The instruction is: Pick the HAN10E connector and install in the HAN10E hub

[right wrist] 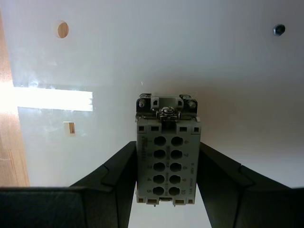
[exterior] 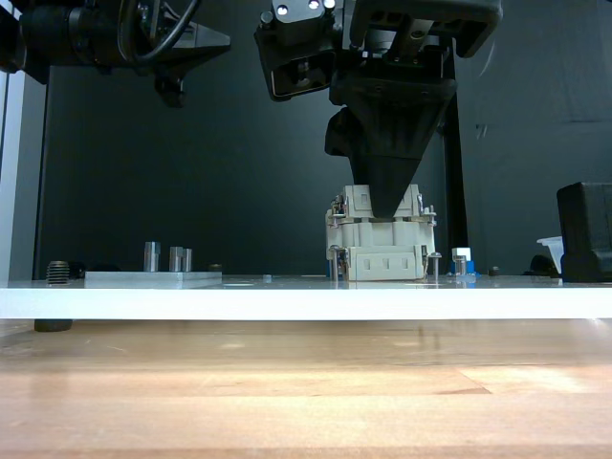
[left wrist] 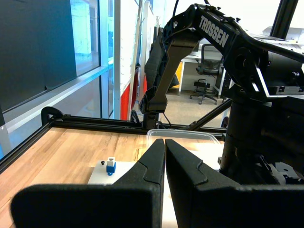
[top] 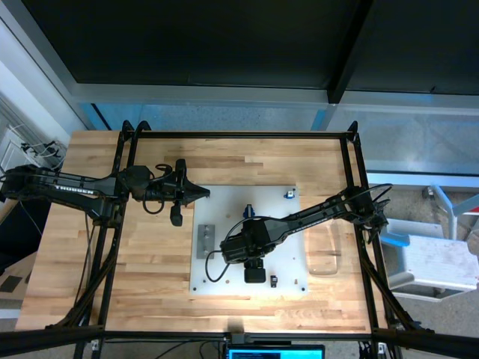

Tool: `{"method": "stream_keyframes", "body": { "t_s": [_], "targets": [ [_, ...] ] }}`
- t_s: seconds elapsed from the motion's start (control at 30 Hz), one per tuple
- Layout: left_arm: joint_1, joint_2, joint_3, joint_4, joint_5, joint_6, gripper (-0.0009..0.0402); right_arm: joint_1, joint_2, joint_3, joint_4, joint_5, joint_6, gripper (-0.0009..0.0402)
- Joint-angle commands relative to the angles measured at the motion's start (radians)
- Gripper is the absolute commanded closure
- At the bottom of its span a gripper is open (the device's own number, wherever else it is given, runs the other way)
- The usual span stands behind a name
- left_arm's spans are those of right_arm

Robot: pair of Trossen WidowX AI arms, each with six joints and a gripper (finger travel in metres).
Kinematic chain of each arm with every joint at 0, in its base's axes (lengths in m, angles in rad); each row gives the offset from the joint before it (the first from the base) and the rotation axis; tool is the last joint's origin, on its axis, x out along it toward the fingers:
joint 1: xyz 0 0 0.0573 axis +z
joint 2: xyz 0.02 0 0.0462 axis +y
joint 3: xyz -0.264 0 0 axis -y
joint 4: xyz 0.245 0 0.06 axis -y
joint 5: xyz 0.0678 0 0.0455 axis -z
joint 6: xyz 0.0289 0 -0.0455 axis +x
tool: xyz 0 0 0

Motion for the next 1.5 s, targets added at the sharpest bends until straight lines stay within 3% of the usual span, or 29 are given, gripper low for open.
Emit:
{"method": "stream_keyframes", "body": {
  "t_s": [0.03, 0.37, 0.53, 0.73, 1.17, 1.5],
  "targets": [
    [0.0, 0.0, 0.0, 0.0, 0.0, 0.0, 0.0393, 0.0, 0.002, -0.007, -0.006, 0.001, -0.001, 0.037],
    [0.0, 0.0, 0.0, 0.0, 0.0, 0.0, 0.0393, 0.0, 0.0, -0.007, -0.006, 0.0, 0.0, 0.0369],
    [0.0, 0.0, 0.0, 0.0, 0.0, 0.0, 0.0393, 0.0, -0.002, -0.007, -0.006, 0.001, 0.0, 0.0346],
    [0.0, 0.0, 0.0, 0.0, 0.0, 0.0, 0.0393, 0.0, -0.013, -0.007, -0.006, 0.0, 0.0, 0.0285],
    [0.0, 0.0, 0.0, 0.001, 0.0, 0.0, 0.0393, 0.0, -0.064, -0.007, -0.017, 0.002, 0.029, 0.0106],
    [0.0, 0.0, 0.0, 0.0, 0.0, 0.0, 0.0393, 0.0, -0.139, -0.007, -0.03, 0.005, 0.026, 0.0034]
  ]
}}
